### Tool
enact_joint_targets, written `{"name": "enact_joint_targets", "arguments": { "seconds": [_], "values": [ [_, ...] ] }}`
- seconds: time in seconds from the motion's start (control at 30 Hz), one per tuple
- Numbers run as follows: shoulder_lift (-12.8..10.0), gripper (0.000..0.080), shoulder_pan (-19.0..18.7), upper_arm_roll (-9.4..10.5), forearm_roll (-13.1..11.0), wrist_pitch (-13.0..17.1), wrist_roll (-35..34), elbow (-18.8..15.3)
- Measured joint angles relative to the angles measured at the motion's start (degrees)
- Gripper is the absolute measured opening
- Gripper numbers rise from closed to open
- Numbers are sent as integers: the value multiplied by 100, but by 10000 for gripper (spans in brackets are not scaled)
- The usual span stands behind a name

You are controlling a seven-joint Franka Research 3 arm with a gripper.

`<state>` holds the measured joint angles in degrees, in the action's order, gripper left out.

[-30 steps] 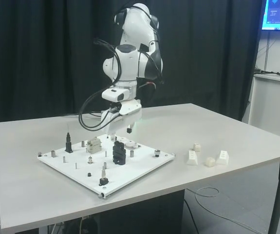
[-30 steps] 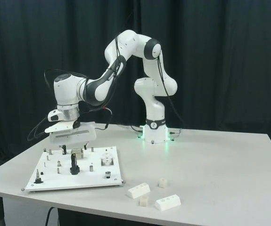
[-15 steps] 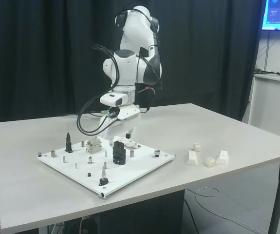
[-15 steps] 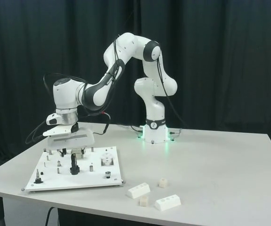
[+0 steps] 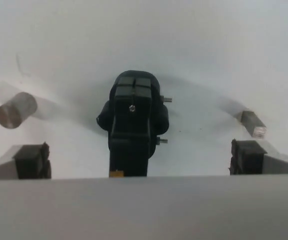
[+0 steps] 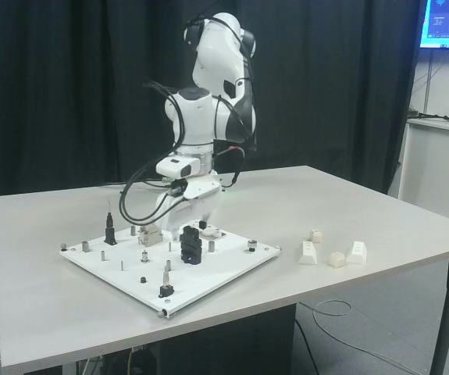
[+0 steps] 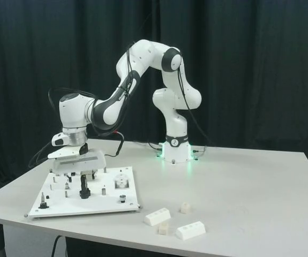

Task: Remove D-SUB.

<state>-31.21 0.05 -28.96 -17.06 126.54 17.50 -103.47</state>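
Note:
The D-SUB (image 5: pixel 133 125) is a black connector standing upright on the white board (image 5: pixel 194 60). In the wrist view it sits below and between my two black fingertips (image 5: pixel 31 160), which stand wide apart on either side without touching it. My gripper (image 5: pixel 138 158) is open and holds nothing. The first room view has the gripper (image 6: pixel 181 224) hanging just above and behind the D-SUB (image 6: pixel 190 244). In the second room view the gripper (image 7: pixel 81 172) hovers over the D-SUB (image 7: pixel 83 188).
The white board (image 6: pixel 232 262) carries several small pegs, a black post (image 6: pixel 110 232), a grey-white connector (image 6: pixel 150 234) and a small black plug (image 6: pixel 165 291). A grey peg (image 5: pixel 16 110) stands near the D-SUB. Several white blocks (image 6: pixel 333 255) lie on the grey table right of the board.
The arm has swung toward the board's left part and come lower, bringing the open gripper over the black D-SUB. Nothing on the board has moved.

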Motion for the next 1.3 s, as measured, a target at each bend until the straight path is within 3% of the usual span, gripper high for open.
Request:
{"name": "enact_joint_targets", "arguments": {
  "seconds": [0.33, 0.37, 0.57, 0.6, 0.63, 0.67, 1.07, 1.1, 1.3],
  "values": [
    [-99, 800, 15, 0, -71, 11, 81, -1],
    [-104, 710, 16, 0, -71, 11, 81, -1],
    [-113, 710, 17, 0, -71, 11, 78, 1],
    [-113, 550, 17, 0, -71, 11, 78, 3],
    [-113, 550, 16, 0, -71, 10, 77, 6],
    [-113, 359, 15, 0, -71, 9, 77, 11],
    [26, 359, -50, -1, -35, -195, -17, 58],
    [49, 155, -55, -1, -24, -225, -17, 60],
    [172, 155, -69, -2, 58, -319, -17, 61]
  ]
}}
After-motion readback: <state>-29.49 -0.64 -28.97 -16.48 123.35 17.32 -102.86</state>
